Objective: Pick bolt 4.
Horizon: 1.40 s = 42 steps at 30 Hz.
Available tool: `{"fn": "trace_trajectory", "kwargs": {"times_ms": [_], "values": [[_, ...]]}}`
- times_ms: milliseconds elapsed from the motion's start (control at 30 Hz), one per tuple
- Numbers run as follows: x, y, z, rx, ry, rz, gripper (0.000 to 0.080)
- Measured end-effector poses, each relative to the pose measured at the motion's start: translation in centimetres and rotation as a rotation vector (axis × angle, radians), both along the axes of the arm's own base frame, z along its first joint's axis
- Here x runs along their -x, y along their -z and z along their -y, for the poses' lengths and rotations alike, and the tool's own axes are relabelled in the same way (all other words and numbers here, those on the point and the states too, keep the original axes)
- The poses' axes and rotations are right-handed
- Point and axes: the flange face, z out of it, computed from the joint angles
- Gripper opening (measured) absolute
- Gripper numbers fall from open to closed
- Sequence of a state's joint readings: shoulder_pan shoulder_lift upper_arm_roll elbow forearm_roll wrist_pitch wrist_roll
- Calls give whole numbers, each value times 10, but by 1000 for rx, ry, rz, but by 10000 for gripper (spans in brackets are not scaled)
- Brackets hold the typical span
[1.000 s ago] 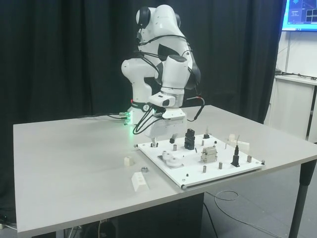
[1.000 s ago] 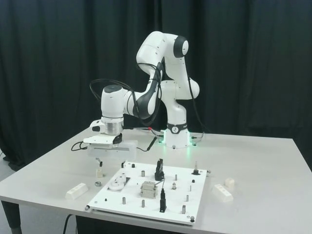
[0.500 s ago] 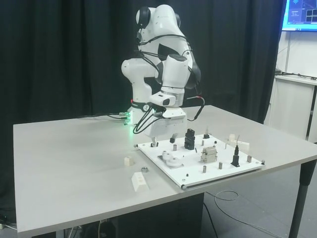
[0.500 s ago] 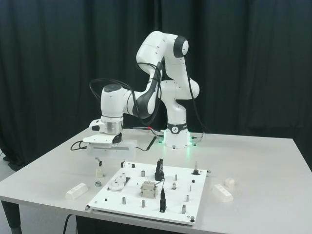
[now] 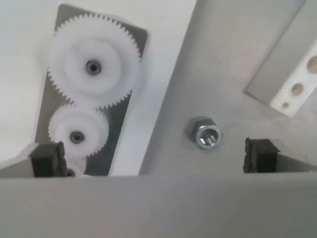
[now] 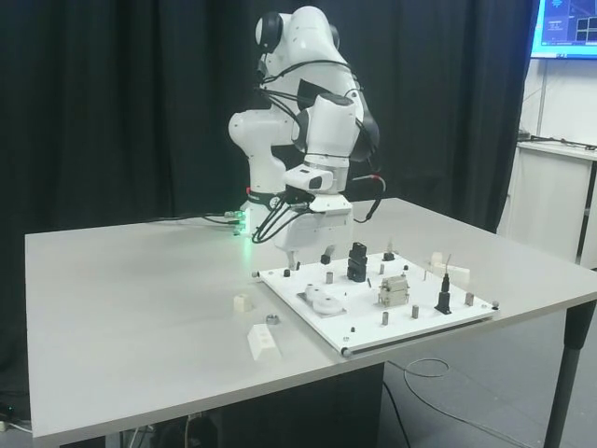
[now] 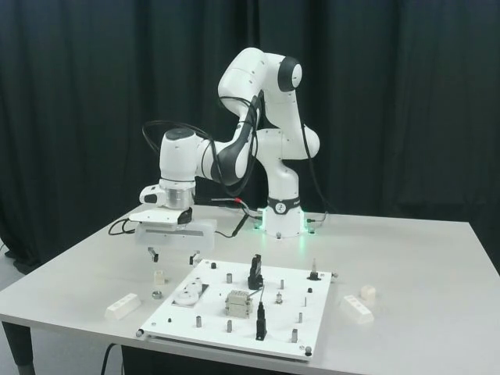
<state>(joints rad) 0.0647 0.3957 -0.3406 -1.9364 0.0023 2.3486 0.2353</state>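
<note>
- Metal bolts stand upright in holes across the white board, so each can be gripped from above; which one is bolt 4 I cannot tell, and none is held.
- The gripper hangs above the board's edge, its fingers spread wide and empty, likely ready to straddle a part.
- In the wrist view, a loose nut lies on the grey table between the fingertips, just beside the board.
- Two white gears mesh on the board nearby.
- A white block with holes rests further out.
</note>
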Motion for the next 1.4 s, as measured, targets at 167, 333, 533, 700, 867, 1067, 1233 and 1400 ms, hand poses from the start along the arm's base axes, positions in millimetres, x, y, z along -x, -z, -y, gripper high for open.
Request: {"fn": "trace_trajectory", "kwargs": {"times_ms": [167,333,533,700,867,1067,1233,1400], "values": [[-3,-7,6,3,82,25,800],[-4,-12,15,0,216,54,800],[-3,-16,26,-34,308,80,800],[-1,-17,36,-55,364,93,800],[4,-16,47,-76,440,97,800],[11,-12,57,-84,548,95,800],[15,-9,62,-88,610,92,800],[17,-7,66,-92,750,101,800]]}}
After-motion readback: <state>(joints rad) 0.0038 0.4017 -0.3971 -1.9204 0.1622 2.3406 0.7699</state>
